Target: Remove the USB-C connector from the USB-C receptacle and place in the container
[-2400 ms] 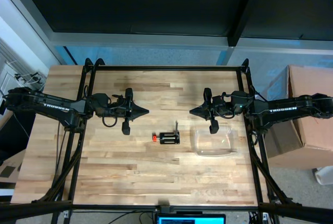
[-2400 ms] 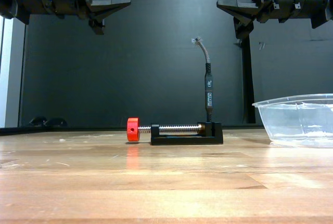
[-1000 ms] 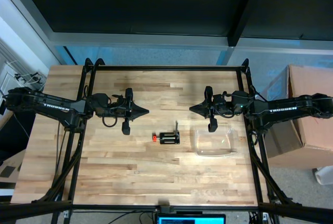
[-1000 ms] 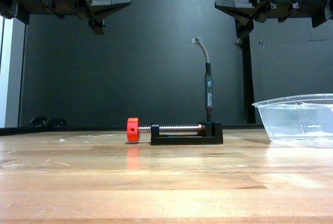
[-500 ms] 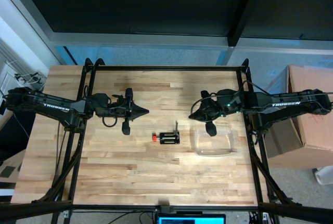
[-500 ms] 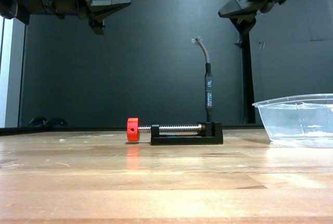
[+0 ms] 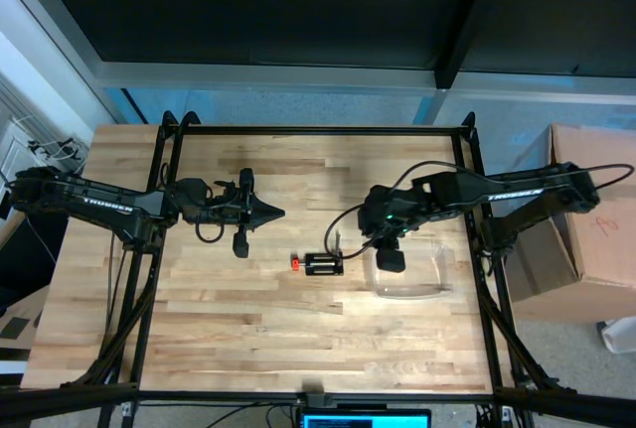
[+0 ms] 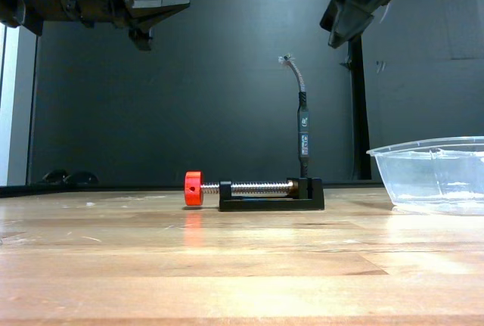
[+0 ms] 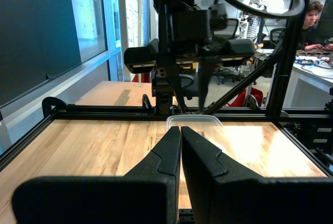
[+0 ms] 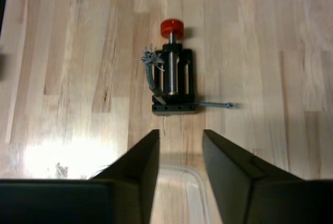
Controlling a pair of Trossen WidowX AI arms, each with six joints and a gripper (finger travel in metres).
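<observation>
The USB-C connector (image 8: 303, 133) stands upright in its receptacle on a small black vise (image 8: 268, 194) with a red knob (image 8: 193, 188), its braided cable curving upward. From above, the connector (image 7: 338, 241) and the vise (image 7: 323, 265) sit mid-table. My right gripper (image 8: 333, 37) hangs high above and to the right of the connector, pointing down. In the right wrist view the gripper (image 10: 180, 133) is open, and the vise (image 10: 173, 81) and the connector (image 10: 157, 97) lie beyond the fingers (image 10: 138, 172). My left gripper (image 7: 278, 214) hovers high at the left, shut and holding nothing.
A clear plastic container (image 7: 407, 271) rests on the table just right of the vise; its rim (image 8: 431, 148) is low on the right. A black frame (image 7: 318, 130) borders the table. A cardboard box (image 7: 591, 219) stands off the right edge.
My right gripper has swung from level to pointing down and has moved left toward the vise. The connector remains in its receptacle. The left arm has not moved.
</observation>
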